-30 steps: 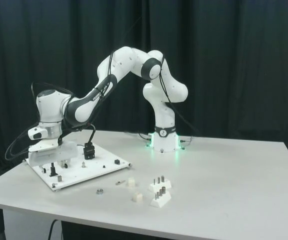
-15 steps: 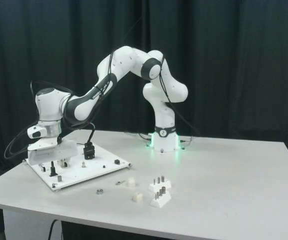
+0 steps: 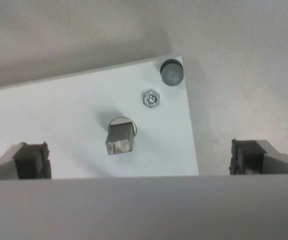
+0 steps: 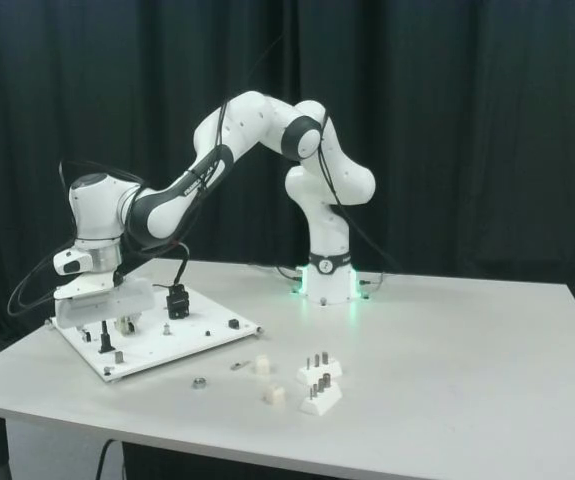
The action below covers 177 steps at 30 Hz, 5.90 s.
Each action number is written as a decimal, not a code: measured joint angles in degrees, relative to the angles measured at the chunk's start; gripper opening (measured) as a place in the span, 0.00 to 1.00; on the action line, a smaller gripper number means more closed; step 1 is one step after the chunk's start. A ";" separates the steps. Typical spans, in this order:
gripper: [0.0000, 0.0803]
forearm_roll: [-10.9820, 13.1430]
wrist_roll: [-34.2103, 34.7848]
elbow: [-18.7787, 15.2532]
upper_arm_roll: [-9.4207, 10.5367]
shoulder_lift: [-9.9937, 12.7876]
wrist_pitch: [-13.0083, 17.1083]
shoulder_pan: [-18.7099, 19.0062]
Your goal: Pick round peg 4.
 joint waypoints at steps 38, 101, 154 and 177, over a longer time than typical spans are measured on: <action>1.00 0.14 16.69 5.20 0.42 -0.96 -10.68 2.68; 1.00 -6.25 75.85 -9.75 13.55 -10.32 -12.81 20.06; 1.00 -5.84 93.80 -29.01 17.30 -16.56 11.54 27.20; 1.00 -5.80 94.21 -29.03 17.85 -14.82 13.94 27.20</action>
